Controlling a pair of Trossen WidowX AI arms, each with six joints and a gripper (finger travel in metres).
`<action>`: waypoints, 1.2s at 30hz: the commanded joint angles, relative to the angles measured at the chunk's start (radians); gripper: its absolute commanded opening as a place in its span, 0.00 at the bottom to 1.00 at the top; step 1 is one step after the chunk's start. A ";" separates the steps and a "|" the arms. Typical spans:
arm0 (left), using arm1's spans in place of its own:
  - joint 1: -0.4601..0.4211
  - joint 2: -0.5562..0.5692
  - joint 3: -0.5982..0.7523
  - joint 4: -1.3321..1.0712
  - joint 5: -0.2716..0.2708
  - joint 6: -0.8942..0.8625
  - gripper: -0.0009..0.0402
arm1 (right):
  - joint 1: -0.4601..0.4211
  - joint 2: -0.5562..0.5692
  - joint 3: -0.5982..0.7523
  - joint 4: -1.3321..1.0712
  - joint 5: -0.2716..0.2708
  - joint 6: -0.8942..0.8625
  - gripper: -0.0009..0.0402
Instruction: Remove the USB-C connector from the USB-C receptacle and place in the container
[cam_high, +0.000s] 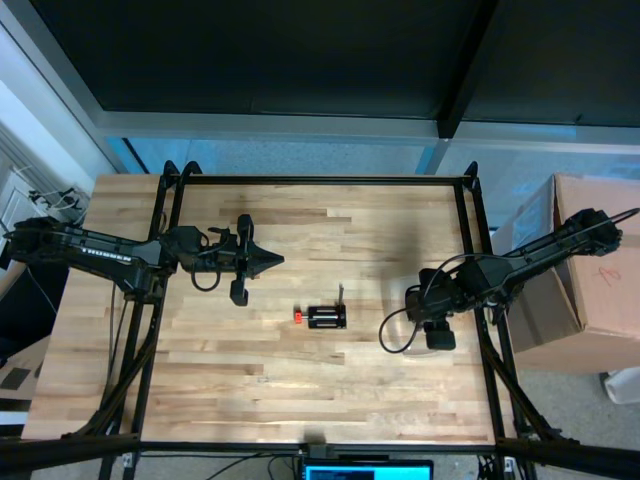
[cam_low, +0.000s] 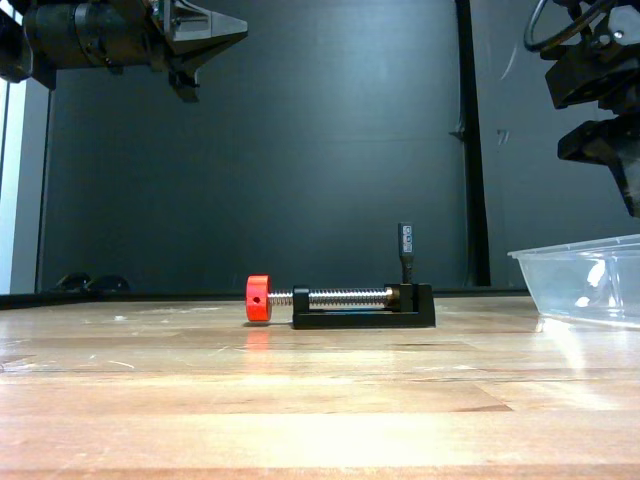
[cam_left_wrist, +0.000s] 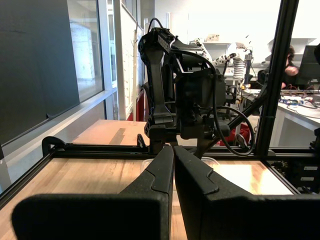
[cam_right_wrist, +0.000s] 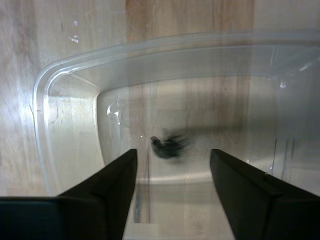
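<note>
Starting at the near edge, a scuffed pale wooden plank table (cam_low: 320, 420) runs back in long, grainy boards. On it sits a small black metal vise (cam_low: 365, 315) with a threaded steel screw and a round red plastic knob (cam_low: 258, 298) at its left end. At the vise's right end a slim black USB-C receptacle (cam_low: 405, 245) stands upright, a rectangular head on a thin stem.

Off to the right, apart from the vise, rests a clear thin-walled plastic container (cam_low: 560, 255) with rounded corners and a rolled rim. The right gripper (cam_right_wrist: 172, 155) hangs over it pointing straight down, its flat matte-black fingers (cam_right_wrist: 117, 180) spread wide and holding nothing. Between them, down inside the container, the small dark USB-C connector (cam_right_wrist: 167, 146) shows as a smeared blotch, free of both fingers and clear of its seat; whether it lies on the container's floor I cannot tell.

Farther back on the left, the left gripper (cam_left_wrist: 173, 165) is raised well above the table and points level toward the right arm, its wedge-shaped fingers pressed together tip to tip, empty. Beyond, a black tubular metal frame (cam_high: 320, 180) edges the far side, and a brown cardboard box (cam_high: 590, 270) stands just past the table's right edge.
</note>
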 joint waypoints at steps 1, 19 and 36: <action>0.000 0.000 0.000 0.000 0.000 0.000 0.02 | -0.001 -0.001 0.000 0.000 0.003 0.008 0.44; 0.000 0.000 0.000 0.000 0.000 0.000 0.02 | -0.143 -0.166 0.021 0.359 0.123 -0.157 0.35; 0.000 0.000 0.000 0.000 0.000 0.000 0.02 | -0.360 -0.277 -0.359 1.442 0.033 -0.354 0.02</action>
